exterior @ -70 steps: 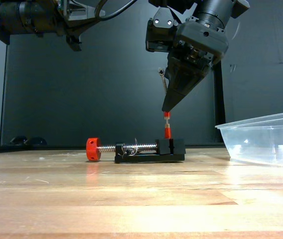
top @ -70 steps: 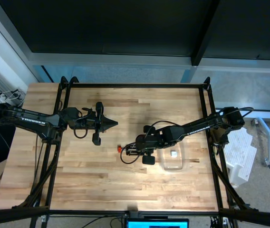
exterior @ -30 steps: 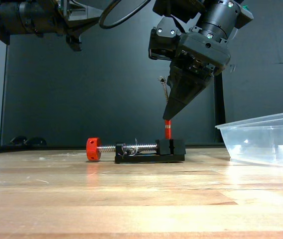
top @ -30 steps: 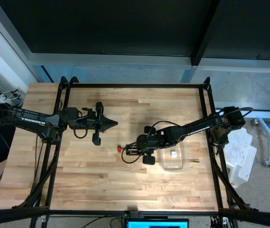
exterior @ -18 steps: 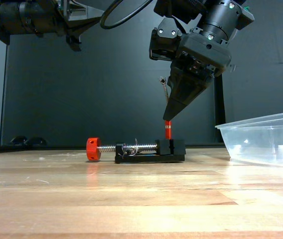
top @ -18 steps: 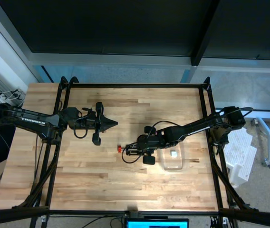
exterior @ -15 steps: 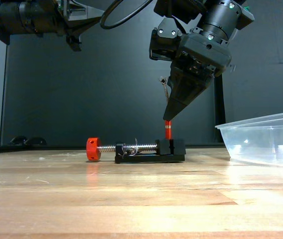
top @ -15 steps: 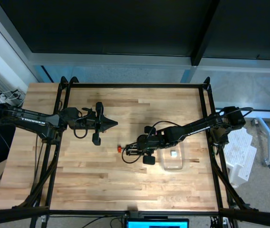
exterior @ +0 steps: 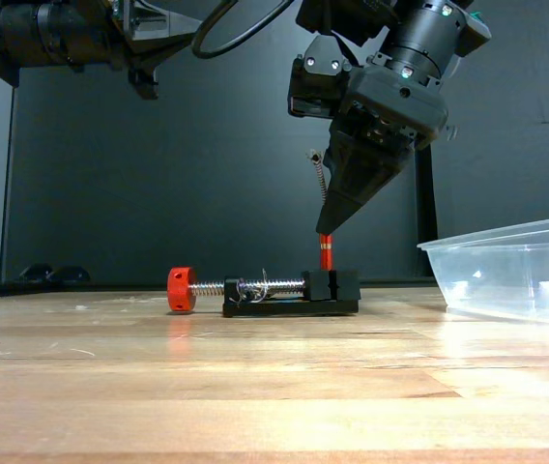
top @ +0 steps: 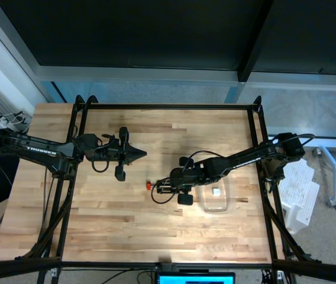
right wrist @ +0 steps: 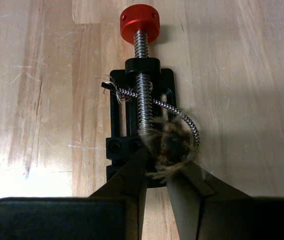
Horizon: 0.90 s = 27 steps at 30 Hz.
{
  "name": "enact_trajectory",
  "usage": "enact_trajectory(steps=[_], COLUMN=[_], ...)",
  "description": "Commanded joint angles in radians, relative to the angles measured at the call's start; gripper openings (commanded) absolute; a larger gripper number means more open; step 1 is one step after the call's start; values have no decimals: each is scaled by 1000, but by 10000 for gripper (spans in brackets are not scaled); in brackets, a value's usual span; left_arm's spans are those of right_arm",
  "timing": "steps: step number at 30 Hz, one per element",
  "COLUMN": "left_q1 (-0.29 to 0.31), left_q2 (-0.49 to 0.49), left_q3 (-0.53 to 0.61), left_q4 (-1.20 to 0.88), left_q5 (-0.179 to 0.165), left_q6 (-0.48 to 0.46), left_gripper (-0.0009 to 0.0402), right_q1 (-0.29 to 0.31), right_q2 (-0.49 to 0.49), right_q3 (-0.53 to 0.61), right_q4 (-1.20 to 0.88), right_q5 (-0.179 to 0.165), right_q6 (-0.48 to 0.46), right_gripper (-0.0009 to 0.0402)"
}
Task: Pick the RCA connector and install on taskboard
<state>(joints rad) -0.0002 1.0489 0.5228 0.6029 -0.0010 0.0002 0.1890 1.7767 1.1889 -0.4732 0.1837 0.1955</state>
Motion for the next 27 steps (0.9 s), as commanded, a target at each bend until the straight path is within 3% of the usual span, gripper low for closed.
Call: enact_trajectory(steps=[1, 17, 27], left_q1=[0, 0, 0], left_q2=[0, 0, 0], left_q3=[0, 0, 0], left_q4=[0, 0, 0], left_q5=[0, 0, 0], left_q6=[0, 0, 0], left_gripper=[0, 0, 0], right_q1=[0, 1, 1], right_q2=[-2, -49, -82], right_q3=[13, 70, 70], right_q4=[1, -122, -166], right_q5=[0, 0, 0], right_q6=[0, 0, 0], right_gripper=[84, 180, 199])
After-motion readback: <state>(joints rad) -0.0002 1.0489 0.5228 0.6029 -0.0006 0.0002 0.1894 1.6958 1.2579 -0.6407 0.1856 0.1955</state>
